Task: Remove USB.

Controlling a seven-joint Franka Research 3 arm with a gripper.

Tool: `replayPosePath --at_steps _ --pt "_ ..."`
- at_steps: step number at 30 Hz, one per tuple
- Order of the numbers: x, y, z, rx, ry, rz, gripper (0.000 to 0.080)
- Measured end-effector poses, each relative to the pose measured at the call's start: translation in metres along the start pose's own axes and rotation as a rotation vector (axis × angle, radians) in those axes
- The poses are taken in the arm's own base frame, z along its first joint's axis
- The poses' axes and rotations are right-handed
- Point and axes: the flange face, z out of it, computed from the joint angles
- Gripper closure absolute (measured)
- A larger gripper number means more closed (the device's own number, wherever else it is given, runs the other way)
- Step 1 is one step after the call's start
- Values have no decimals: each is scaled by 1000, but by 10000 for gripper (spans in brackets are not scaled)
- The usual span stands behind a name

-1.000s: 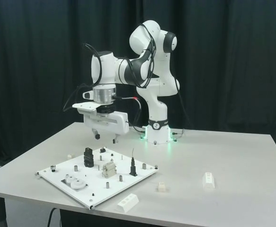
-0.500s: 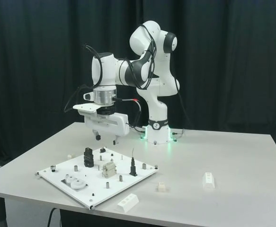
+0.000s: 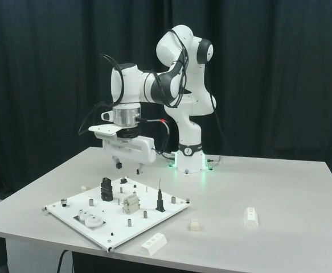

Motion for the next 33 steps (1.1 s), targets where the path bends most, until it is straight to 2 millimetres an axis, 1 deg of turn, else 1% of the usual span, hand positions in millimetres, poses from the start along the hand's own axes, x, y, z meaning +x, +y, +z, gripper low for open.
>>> replayPosePath --at_steps 11,18,26,33 --pt "-11 -4 2 -17 -14 81 3" --pt "-18 -2 4 -49 -37 131 3" --pt "-23 5 4 -93 -73 157 3" --pt "-29 17 10 -115 -100 174 3"
